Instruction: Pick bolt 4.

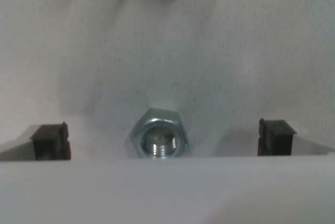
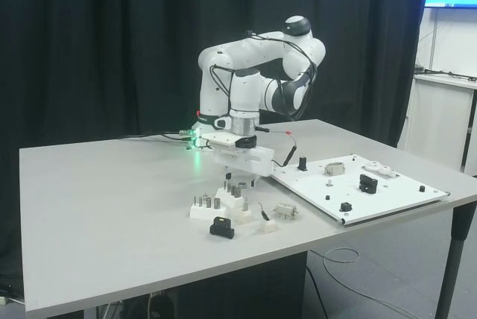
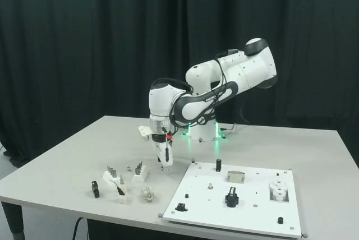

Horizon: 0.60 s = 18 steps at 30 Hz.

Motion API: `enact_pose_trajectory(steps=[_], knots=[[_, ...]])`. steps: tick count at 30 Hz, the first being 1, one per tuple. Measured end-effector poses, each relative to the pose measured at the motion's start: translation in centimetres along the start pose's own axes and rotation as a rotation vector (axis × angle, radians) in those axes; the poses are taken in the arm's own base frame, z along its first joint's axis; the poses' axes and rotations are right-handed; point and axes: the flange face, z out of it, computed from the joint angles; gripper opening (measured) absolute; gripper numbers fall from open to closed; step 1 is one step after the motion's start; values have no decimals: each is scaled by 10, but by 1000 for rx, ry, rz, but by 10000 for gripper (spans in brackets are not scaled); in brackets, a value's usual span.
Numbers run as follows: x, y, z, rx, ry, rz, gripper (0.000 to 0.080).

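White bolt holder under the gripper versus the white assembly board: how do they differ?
The white bolt holder is a small raised block carrying upright bolts; the white assembly board is a wide flat plate carrying black parts. The holder lies beneath the gripper; the board lies off to its side. Both rest on the grey table.

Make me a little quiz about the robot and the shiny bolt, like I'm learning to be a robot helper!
1. True or false: the claw is open, with the bolt between its two black fingertips.
2. In the wrist view, the bolt's head has how many sides: A) four, B) six, C) it is round?
3. Fill in: the big white board with small parts lies on the ______ table.

Key: 1 true; 2 B; 3 grey.
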Motion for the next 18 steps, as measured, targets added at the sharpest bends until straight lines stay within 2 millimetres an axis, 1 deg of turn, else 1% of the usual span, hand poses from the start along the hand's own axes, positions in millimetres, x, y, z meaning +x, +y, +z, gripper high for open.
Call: enact_pose_trajectory(steps=[12, 18], knots=[[0, 7, 13, -29, 6, 0, 800], [0, 8, 14, -30, 7, -1, 800]])
